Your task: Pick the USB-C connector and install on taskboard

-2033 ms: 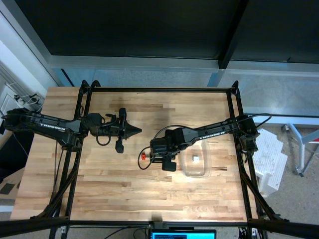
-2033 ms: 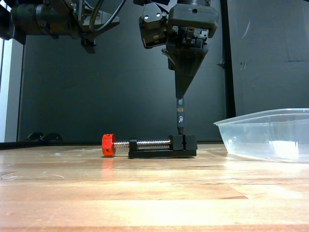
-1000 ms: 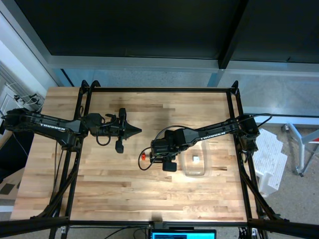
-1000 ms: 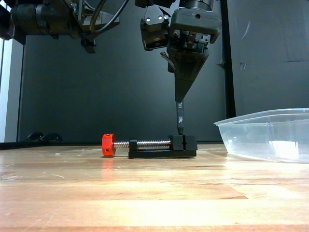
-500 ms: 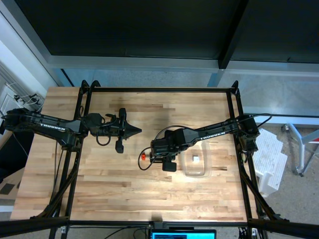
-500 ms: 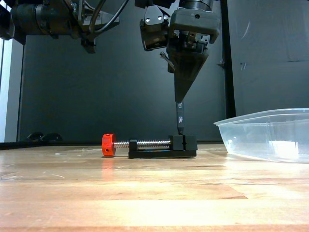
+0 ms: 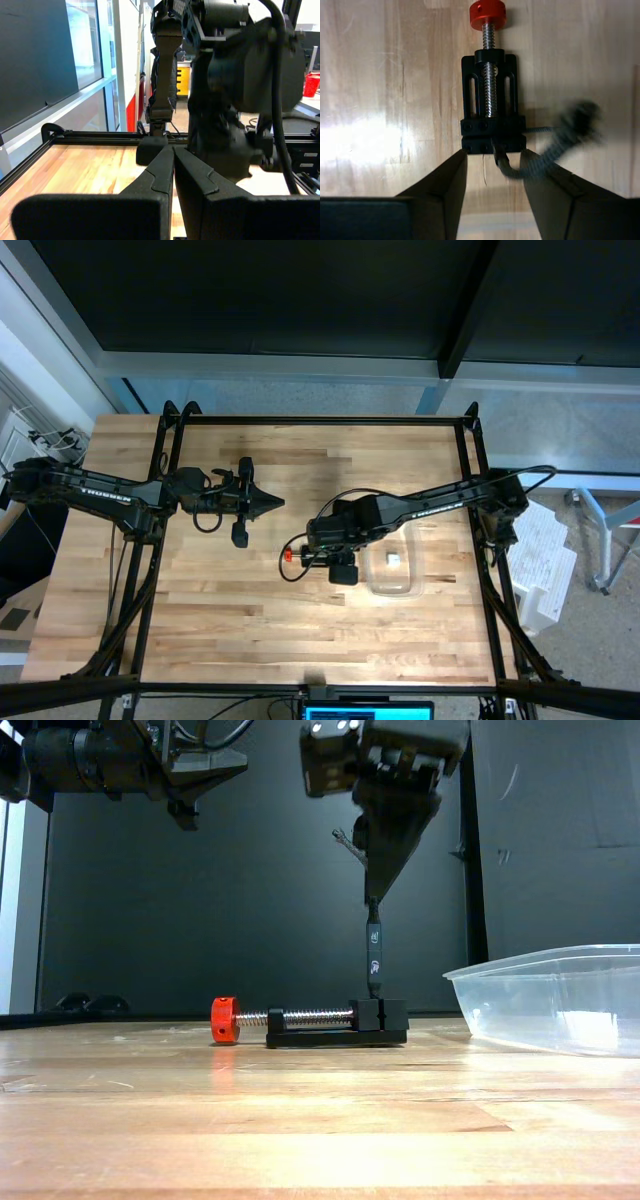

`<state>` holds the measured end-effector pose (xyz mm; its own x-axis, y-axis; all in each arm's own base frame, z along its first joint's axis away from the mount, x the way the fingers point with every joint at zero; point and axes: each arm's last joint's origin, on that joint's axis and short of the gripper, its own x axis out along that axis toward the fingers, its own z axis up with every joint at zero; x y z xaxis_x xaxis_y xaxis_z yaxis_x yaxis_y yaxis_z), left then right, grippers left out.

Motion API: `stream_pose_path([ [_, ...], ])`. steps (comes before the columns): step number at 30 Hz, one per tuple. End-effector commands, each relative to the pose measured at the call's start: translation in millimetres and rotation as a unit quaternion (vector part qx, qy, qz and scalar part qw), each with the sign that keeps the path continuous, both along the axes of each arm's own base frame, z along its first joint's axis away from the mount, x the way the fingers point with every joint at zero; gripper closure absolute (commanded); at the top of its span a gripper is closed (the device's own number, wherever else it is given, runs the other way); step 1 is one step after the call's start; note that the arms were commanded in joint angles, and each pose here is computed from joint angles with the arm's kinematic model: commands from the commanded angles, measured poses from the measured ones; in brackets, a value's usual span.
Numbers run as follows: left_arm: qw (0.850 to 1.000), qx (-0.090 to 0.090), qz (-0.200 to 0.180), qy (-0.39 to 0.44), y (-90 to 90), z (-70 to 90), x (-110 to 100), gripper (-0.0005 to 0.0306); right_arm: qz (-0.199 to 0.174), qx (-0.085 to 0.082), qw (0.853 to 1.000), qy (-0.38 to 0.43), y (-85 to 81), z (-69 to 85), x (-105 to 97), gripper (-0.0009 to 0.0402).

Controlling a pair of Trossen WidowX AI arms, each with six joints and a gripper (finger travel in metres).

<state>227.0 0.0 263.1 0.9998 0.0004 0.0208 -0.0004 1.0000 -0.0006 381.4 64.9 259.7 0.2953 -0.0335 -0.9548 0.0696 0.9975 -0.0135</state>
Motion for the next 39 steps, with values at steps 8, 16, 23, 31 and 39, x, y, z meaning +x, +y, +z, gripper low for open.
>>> stream_pose_path([
  [8,1.000,0.000,0.000,0.000,0.1,0.1,0.0,0.0300,0.003,0.005,0.999,-0.036,-2.7,35.3,-20.1,0.0199],
  [16,1.000,0.000,0.000,0.000,0.1,0.1,0.1,0.0300,0.003,0.004,0.999,-0.032,-3.9,39.3,-25.8,0.0221],
  [23,1.000,0.000,0.000,0.000,0.0,0.1,0.1,0.0300,0.007,0.005,0.998,-0.055,-8.9,52.8,-35.5,0.0274],
  [31,1.000,0.000,0.000,0.000,0.0,0.1,0.1,0.0300,0.015,-0.002,0.990,-0.141,-31.6,69.2,-62.3,0.0381],
  [39,1.000,0.000,0.000,0.000,0.0,0.2,0.0,0.0300,0.021,-0.014,0.969,-0.247,-47.1,68.9,-88.1,0.0395],
])
